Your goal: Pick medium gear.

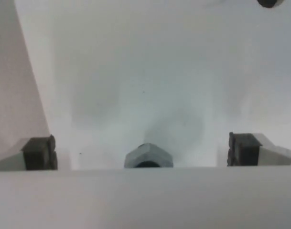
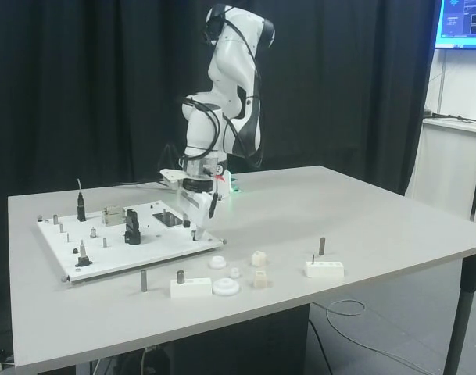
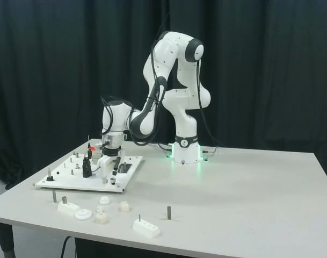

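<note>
The hand hung low over the white board, its fingers spread wide and holding nothing. The gears lay off the board, on the worktop toward its front edge. The medium gear — my guess among them — sat just past the board's edge, near the hand.

The arm wears a glossy white shell that looks like smooth plastic. The counter has a matt grey top. On it lies a white board, smooth and faintly shiny, set with small pegs that look metallic. Beside the board sit white gears, plastic-looking and matt. Behind the arm hangs a black curtain of matt cloth in soft folds.
</note>
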`<act>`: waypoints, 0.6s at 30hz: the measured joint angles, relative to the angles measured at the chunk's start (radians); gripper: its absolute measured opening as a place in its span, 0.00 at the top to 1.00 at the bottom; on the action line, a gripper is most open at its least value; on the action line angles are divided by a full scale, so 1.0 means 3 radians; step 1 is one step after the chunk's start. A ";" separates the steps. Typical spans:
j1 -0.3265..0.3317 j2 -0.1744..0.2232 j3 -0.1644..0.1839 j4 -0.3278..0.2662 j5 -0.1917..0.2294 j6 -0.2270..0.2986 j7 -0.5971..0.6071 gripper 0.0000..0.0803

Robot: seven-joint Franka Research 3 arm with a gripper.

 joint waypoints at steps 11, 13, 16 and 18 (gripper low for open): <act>0.0000 -0.0053 -0.0011 0.0000 -0.0008 -0.0007 0.0011 0.00; 0.0000 -0.0059 -0.0014 0.0000 -0.0012 -0.0009 0.0011 0.00; 0.0000 -0.0070 -0.0018 0.0000 -0.0027 -0.0015 0.0011 0.00; 0.0000 -0.0080 -0.0022 0.0000 -0.0048 -0.0023 0.0010 0.00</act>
